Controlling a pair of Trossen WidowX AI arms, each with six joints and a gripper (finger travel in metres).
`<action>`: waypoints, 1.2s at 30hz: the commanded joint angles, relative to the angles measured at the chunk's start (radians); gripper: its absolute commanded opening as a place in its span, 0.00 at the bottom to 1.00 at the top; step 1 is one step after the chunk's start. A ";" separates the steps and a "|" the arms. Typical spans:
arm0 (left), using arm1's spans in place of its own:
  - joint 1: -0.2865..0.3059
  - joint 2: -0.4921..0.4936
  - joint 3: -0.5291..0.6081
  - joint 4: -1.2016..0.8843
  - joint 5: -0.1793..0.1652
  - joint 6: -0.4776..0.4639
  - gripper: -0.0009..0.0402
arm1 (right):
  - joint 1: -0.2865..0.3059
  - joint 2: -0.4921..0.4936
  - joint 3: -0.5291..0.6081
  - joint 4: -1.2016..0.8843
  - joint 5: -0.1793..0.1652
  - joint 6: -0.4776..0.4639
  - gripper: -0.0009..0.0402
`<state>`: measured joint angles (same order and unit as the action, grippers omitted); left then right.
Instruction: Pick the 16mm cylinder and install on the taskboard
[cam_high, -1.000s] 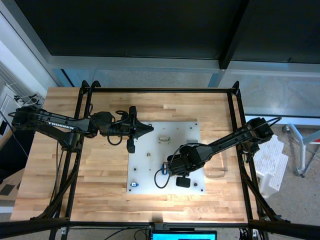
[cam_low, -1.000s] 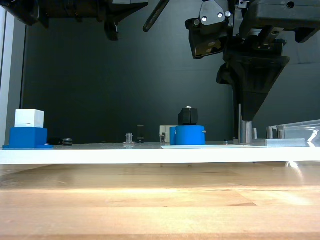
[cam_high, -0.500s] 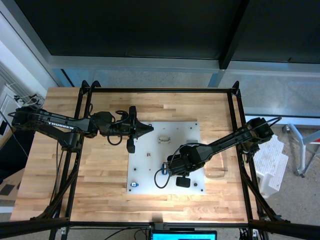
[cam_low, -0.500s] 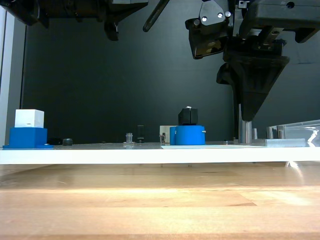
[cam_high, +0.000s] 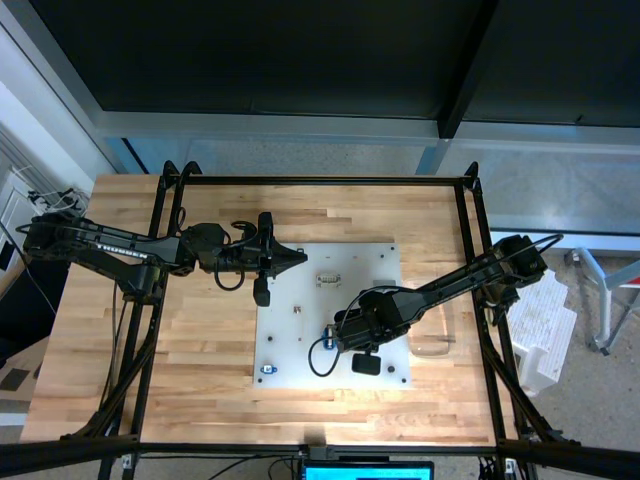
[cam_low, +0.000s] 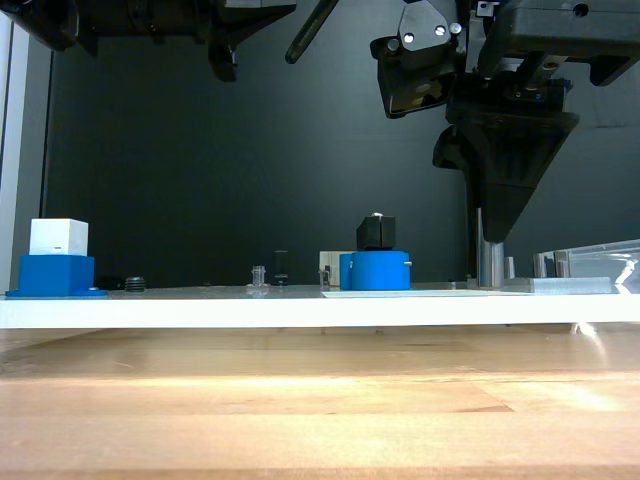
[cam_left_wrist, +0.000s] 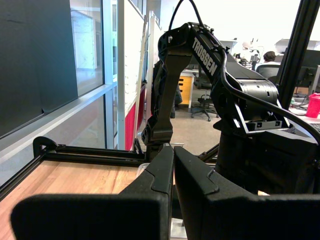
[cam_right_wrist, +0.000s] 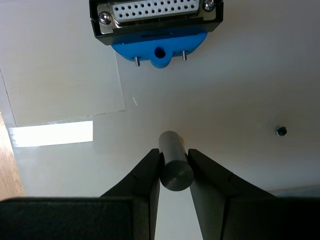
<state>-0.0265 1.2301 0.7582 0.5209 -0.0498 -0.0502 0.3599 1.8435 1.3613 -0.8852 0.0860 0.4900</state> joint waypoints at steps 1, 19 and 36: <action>0.000 0.000 0.000 0.000 0.000 0.000 0.02 | 0.000 0.000 0.000 0.001 0.001 0.000 0.09; 0.000 0.000 0.000 0.000 0.000 0.000 0.02 | 0.000 0.000 0.000 0.001 0.000 0.002 0.43; 0.000 0.000 0.000 0.000 0.000 0.000 0.02 | 0.003 0.000 0.000 0.001 -0.001 0.003 0.44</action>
